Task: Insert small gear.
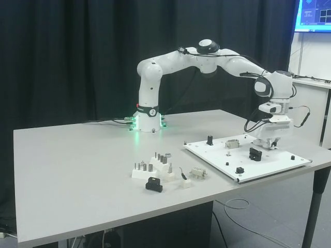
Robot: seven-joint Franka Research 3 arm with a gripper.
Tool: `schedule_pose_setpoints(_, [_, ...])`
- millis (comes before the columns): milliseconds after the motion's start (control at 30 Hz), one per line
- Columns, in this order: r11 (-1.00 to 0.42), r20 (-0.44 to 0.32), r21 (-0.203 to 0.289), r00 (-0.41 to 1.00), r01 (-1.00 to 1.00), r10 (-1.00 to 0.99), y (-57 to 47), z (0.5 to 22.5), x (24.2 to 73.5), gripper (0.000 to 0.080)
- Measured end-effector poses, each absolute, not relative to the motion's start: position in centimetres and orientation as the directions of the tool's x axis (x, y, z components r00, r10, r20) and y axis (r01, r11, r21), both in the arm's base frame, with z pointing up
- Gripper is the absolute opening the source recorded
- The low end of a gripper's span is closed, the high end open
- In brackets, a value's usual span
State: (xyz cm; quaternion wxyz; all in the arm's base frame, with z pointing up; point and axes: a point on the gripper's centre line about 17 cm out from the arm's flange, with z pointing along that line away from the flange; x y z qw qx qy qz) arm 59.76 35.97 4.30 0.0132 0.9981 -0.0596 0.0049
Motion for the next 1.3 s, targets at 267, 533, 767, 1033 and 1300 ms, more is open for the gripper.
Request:
schedule_pose_setpoints(267, [-0.988,0.015,0.025,0.989,-0.151,-0.15,36.0,4.27,59.76,0.0139])
schedule_pose_setpoints(533, [-0.997,0.015,0.027,0.997,-0.072,-0.072,35.99,4.23,59.77,0.0139])
schedule_pose_setpoints(767, [-0.999,0.018,0.029,1.0,-0.016,-0.016,36.0,4.09,59.79,0.0139])
schedule_pose_setpoints(1033, [-0.999,0.019,0.034,1.0,0.017,0.018,36.0,4.13,59.79,0.0139])
schedule_pose_setpoints(1300, [-0.999,0.02,0.036,1.0,0.022,0.022,35.98,4.13,59.79,0.0139])
